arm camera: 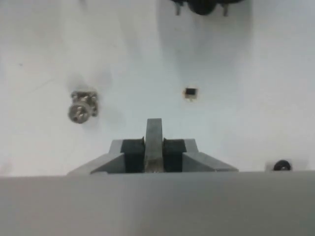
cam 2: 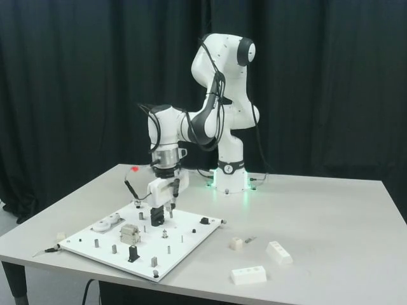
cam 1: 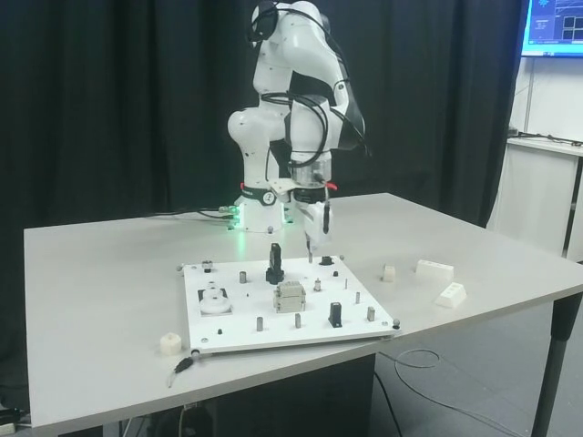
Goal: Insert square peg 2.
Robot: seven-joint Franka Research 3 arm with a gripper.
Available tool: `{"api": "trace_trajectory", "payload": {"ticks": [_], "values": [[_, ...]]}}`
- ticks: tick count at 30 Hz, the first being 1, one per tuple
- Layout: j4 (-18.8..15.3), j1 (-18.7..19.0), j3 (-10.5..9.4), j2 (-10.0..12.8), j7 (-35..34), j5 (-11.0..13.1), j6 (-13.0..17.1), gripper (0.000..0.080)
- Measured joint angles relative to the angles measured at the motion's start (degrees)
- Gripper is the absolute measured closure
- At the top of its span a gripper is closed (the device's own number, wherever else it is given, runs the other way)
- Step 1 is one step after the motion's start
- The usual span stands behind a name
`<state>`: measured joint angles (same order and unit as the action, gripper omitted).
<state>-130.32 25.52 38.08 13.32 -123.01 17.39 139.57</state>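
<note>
My gripper (arm camera: 154, 153) is shut on a slim grey square peg (arm camera: 154, 133), which stands out between the black pads (arm camera: 132, 153). Beyond the peg's tip, and off to one side of it, a small dark square hole (arm camera: 191, 92) shows in the white board (arm camera: 236, 73). In the first room view the gripper (cam 1: 311, 238) hangs a little above the far part of the board (cam 1: 228, 332). The second room view shows the gripper (cam 2: 168, 204) over the board's (cam 2: 184, 251) far side, with the peg itself too small to make out.
On the board stand a metal screw head (arm camera: 82, 105), a tall black connector (cam 1: 274, 264), a grey block (cam 1: 289, 297), a black clip (cam 1: 335, 314), a white round part (cam 1: 215, 301) and several short pegs. White blocks (cam 1: 434, 269) (cam 1: 451, 295) lie on the table beside it.
</note>
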Motion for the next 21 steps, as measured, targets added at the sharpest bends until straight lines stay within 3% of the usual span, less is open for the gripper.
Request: {"api": "trace_trajectory", "payload": {"ticks": [13,21], "values": [[-1.0,0.2,0.32,1.7,-5.2,0.2,0.0,0.0727],[-1.4,0.2,0.40,2.5,-5.2,1.7,0.0,0.0727]]}}
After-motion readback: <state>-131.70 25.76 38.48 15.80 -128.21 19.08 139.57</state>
